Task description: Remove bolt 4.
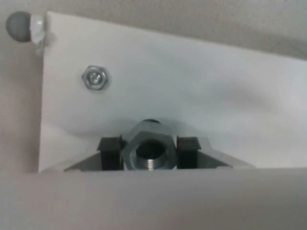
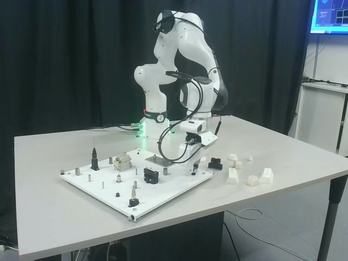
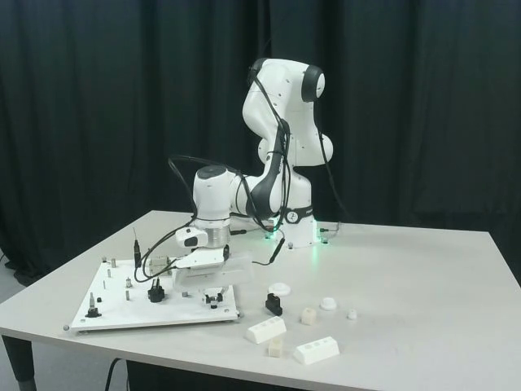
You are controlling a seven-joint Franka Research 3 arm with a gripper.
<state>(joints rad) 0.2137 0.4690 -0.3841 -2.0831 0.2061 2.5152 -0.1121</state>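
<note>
Bolt 4 [image 1: 149, 152], a grey hex-headed part with a threaded bore, sits clamped between the two black fingertips [image 1: 110, 152] of the gripper [image 1: 148, 153], just above the white board [image 1: 201, 96] near its corner. A second small hex bolt [image 1: 95, 77] remains seated in the board nearby, and the board lies on the grey table [image 2: 49, 163].

White glossy arm [image 2: 179, 38] shells, black joint bands, loose black cables looped alongside, green light at base [image 2: 142, 126], black pincer [image 1: 148, 153] pads.
</note>
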